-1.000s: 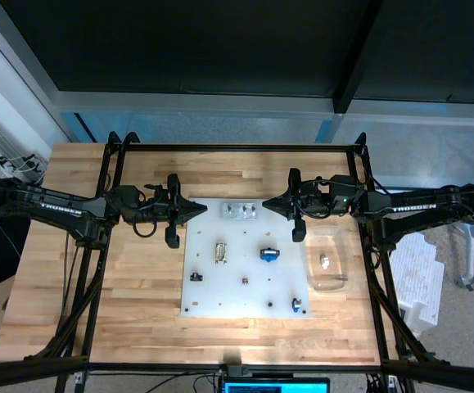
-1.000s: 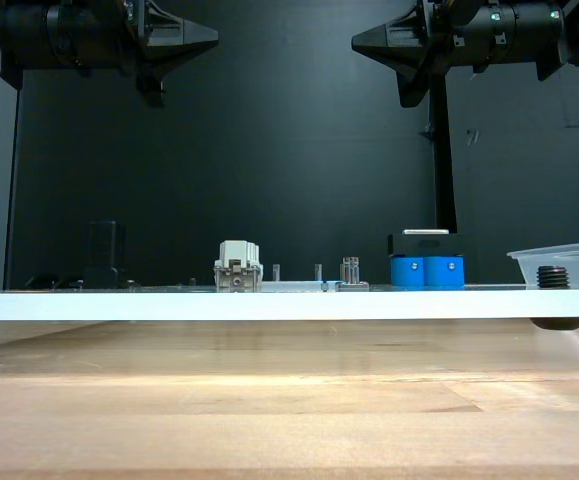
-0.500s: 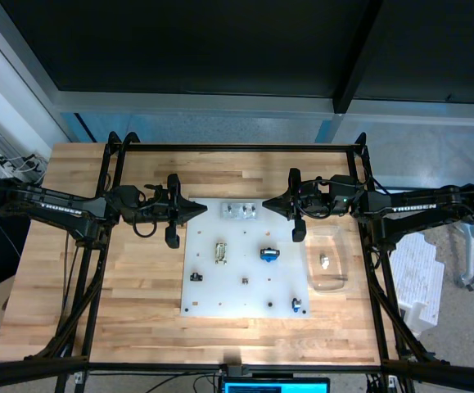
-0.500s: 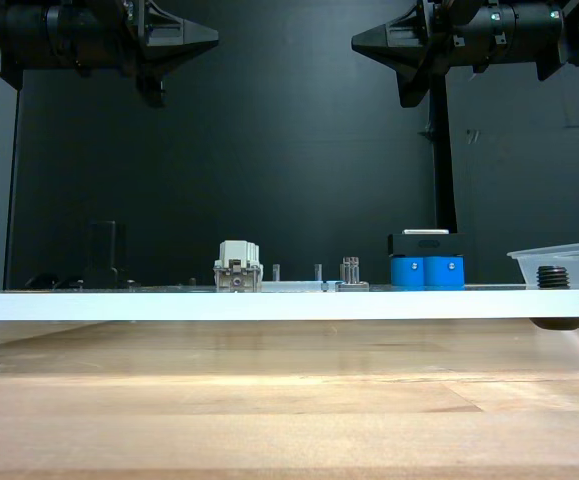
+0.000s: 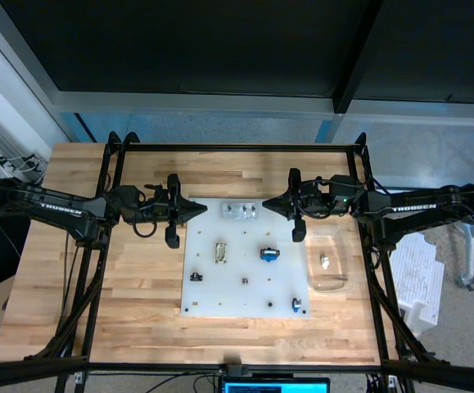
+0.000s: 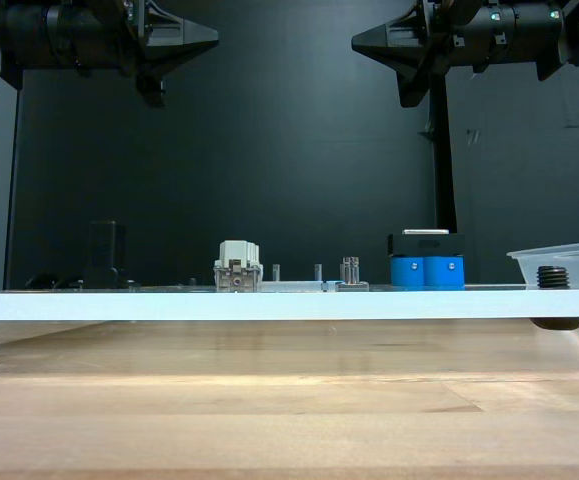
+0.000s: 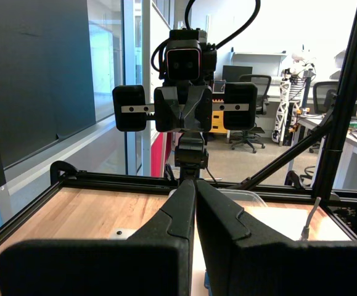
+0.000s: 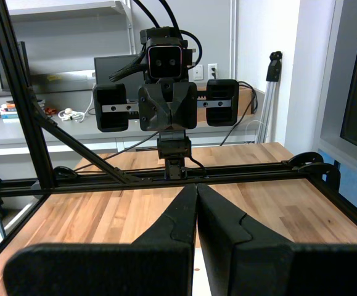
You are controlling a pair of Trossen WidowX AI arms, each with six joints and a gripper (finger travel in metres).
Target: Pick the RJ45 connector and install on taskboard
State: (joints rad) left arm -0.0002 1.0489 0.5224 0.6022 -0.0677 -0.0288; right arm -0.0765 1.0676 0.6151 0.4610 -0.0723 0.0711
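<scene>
White board (image 5: 228, 299) sits mid-table. Left gripper (image 5: 202, 210) hangs high at its 10 o'clock, right gripper (image 5: 267, 202) at 1 o'clock. Both have fingers pressed together and hold nothing. Blue jack (image 5: 296, 306) at 5 o'clock corner, clear tray (image 5: 328, 286) at 3 o'clock. Can't tell which holds the connector.

A wooden table (image 5: 138, 286) carries 1 white board (image 5: 220, 296) at centre, with 1 clear tray (image 5: 336, 280) just beside its right edge.

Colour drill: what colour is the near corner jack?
Jack is blue, high view; left gripper, right gripper hover above board.
</scene>
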